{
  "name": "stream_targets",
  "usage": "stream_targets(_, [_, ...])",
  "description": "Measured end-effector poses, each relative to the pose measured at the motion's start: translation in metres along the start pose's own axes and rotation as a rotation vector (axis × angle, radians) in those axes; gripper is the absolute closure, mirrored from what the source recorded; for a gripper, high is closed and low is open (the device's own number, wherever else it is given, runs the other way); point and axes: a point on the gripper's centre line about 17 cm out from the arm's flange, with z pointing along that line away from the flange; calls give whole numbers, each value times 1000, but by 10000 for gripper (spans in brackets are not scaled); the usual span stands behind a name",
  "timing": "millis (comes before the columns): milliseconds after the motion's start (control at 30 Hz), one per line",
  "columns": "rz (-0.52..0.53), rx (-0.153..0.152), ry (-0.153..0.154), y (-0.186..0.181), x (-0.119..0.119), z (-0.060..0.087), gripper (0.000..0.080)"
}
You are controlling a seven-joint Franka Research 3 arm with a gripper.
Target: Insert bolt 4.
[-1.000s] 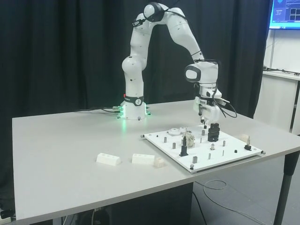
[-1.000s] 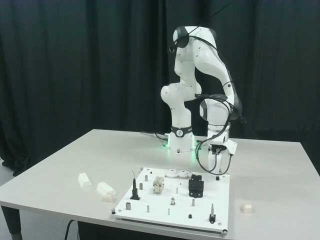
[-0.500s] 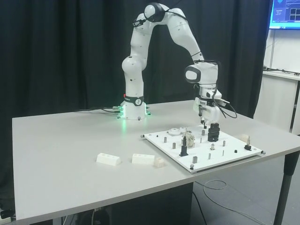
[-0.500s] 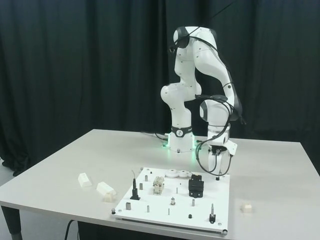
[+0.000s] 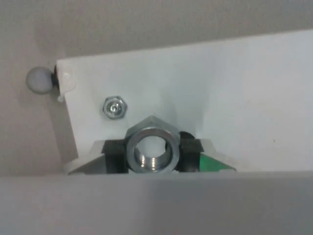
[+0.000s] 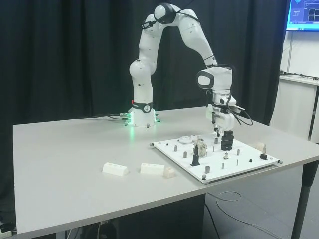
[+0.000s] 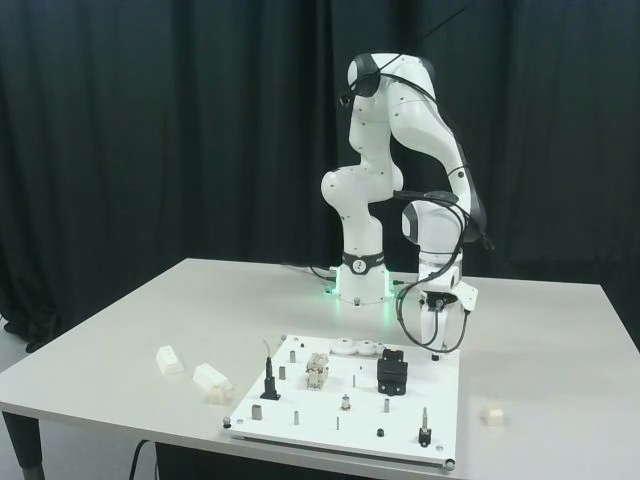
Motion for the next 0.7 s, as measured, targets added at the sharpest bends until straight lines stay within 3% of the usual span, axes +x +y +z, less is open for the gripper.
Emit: stream_targets(700, [46,-13,17,12,-7,0,579])
